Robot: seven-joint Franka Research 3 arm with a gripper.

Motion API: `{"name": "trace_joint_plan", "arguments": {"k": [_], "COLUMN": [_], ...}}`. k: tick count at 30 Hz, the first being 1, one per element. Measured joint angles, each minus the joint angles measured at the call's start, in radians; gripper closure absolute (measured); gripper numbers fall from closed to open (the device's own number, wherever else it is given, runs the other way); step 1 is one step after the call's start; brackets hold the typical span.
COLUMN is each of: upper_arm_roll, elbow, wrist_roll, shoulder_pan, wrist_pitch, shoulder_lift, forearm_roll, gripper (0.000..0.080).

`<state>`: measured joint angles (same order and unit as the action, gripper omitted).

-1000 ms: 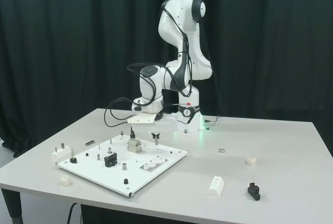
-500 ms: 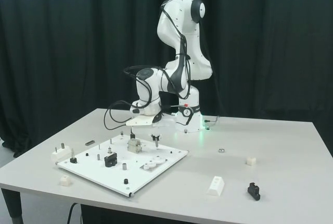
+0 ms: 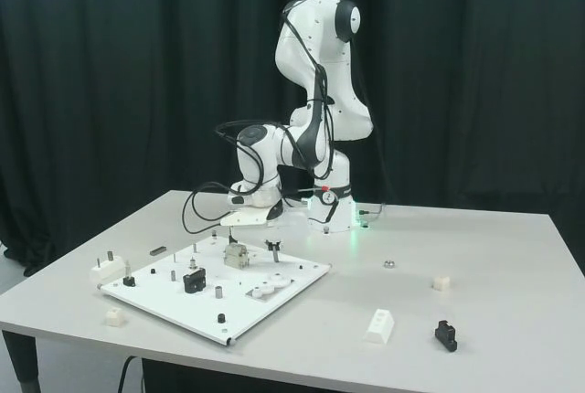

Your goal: Insert round peg 3.

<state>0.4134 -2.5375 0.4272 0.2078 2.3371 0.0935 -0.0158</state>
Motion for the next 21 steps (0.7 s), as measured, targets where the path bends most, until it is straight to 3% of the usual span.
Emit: {"name": "trace_joint_plan", "arguments": {"k": [21], "upper_arm_roll": [0.0], "elbow": [0.0], "wrist_roll": [-0.017], "shoulder_pan": [0.002], "wrist_pitch": [0.0], "shoulder_lift": [0.0], "forearm_roll": [-0.019], "gripper": [0.0693]}}
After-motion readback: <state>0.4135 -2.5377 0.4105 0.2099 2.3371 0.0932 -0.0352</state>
